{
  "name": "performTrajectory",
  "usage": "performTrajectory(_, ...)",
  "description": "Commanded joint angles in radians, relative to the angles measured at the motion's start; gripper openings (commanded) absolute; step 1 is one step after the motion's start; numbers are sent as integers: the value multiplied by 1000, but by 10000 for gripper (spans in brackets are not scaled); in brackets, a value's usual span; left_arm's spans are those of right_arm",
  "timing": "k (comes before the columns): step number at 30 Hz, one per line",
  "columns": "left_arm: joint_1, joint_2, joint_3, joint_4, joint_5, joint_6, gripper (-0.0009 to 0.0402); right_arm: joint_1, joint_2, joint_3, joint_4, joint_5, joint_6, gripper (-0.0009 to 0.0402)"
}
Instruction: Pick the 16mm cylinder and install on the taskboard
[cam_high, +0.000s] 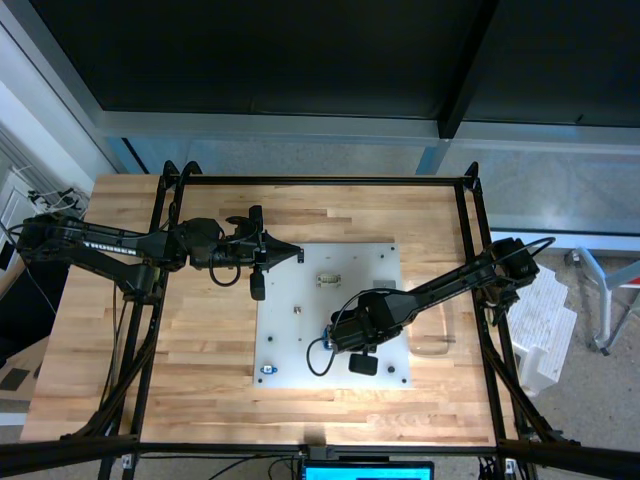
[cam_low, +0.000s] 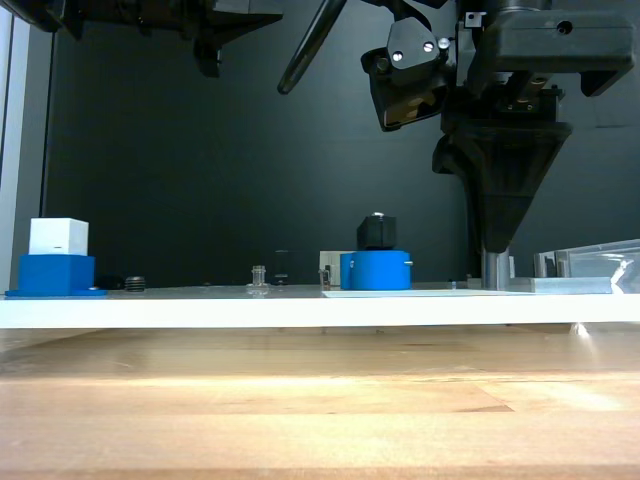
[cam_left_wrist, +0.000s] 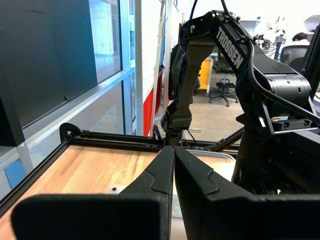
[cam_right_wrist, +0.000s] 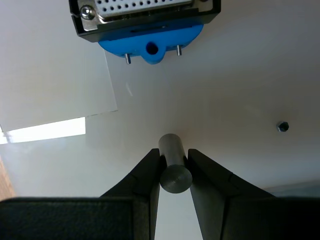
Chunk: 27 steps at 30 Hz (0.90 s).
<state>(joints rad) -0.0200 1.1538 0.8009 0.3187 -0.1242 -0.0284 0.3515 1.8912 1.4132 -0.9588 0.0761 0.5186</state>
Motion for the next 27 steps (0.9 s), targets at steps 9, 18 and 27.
performTrajectory(9, 0, 0, 0, 1, 0, 0, 0, 3, -4, 1, 3, 2, 1, 0)
performTrajectory(18, 0, 0, 0, 1, 0, 0, 0, 3, 2, 0, 38, 2, 1, 33)
performTrajectory(27, 0, 0, 0, 1, 0, 0, 0, 5, 1, 0, 34, 11, 21, 152)
